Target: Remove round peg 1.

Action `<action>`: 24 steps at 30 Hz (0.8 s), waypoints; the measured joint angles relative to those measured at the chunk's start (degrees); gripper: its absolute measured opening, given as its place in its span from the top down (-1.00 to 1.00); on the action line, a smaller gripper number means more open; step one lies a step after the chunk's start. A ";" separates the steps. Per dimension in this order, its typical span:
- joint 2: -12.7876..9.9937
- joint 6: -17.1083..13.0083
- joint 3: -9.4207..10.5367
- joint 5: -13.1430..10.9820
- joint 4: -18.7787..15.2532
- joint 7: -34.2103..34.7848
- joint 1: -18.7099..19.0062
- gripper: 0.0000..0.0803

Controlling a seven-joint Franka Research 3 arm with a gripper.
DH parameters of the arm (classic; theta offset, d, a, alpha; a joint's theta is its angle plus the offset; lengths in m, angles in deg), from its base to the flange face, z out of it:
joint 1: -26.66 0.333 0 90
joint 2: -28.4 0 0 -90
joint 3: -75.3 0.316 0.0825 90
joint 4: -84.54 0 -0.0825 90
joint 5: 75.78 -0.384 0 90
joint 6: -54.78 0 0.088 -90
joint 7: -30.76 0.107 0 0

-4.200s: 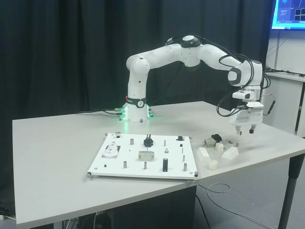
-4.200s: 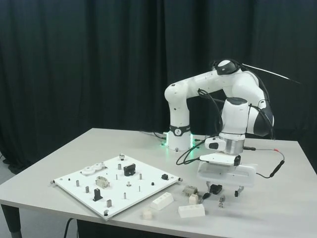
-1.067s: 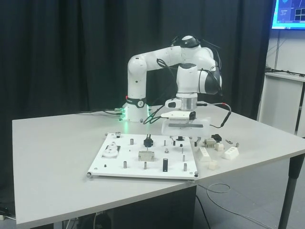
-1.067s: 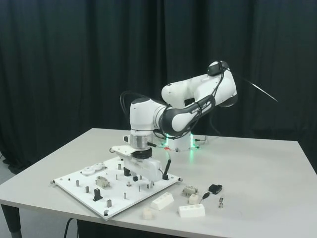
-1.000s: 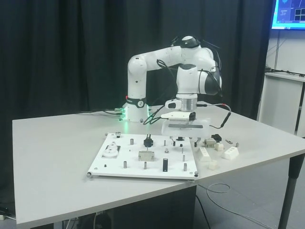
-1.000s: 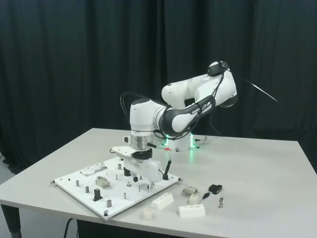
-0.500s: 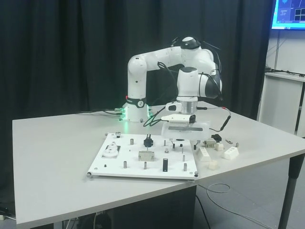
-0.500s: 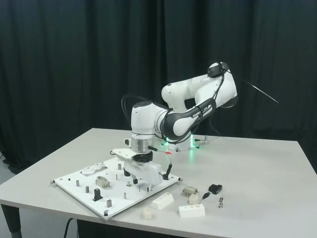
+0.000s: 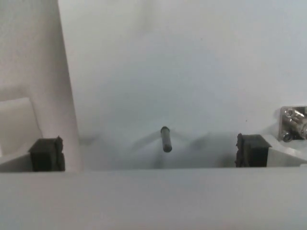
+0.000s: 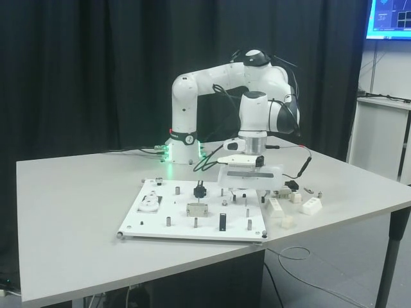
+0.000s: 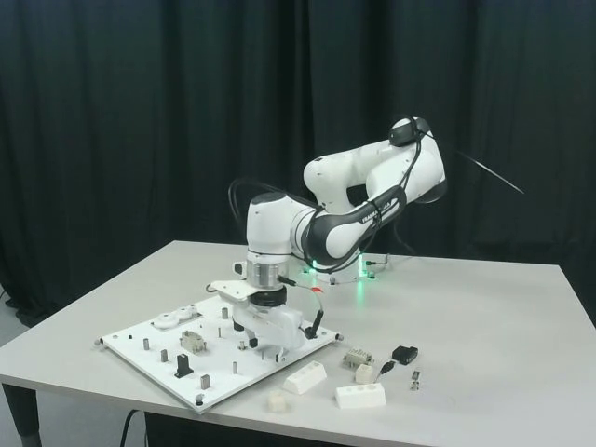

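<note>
In the wrist view a thin grey round peg [image 9: 166,139] stands upright in the white board [image 9: 192,72]. My gripper [image 9: 149,152] is open, and the peg sits between its two black pads [image 9: 47,154], touching neither. In the first room view the gripper [image 10: 244,191] hangs low over the board's [image 10: 186,218] side nearest the loose parts. The second room view shows the gripper [image 11: 264,347] just above the board [image 11: 149,358]. The hand hides the peg in both room views.
Several other pegs and small fixtures stand on the board, among them a black one [image 10: 222,221]. White blocks [image 10: 311,205] and small connectors [image 11: 404,354] lie on the grey table [image 10: 70,192] beside the board. A metal connector [image 9: 293,122] is close to one fingertip.
The arm swung from above the loose parts over to the board. In the last second it shifted slightly along the board and came lower around the peg.
</note>
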 joint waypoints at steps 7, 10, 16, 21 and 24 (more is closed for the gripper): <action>-0.01 -0.20 0.36 0.00 0.51 -0.46 -0.44 -0.99; -0.03 -0.49 0.56 0.00 0.73 -1.10 -0.67 -0.99; -0.23 -0.76 0.67 0.00 0.92 -1.80 -0.97 -0.99; -0.35 -0.77 0.70 0.00 0.97 -1.80 -1.16 -0.99; -0.35 -0.77 0.70 0.00 0.98 -1.80 -1.25 -0.99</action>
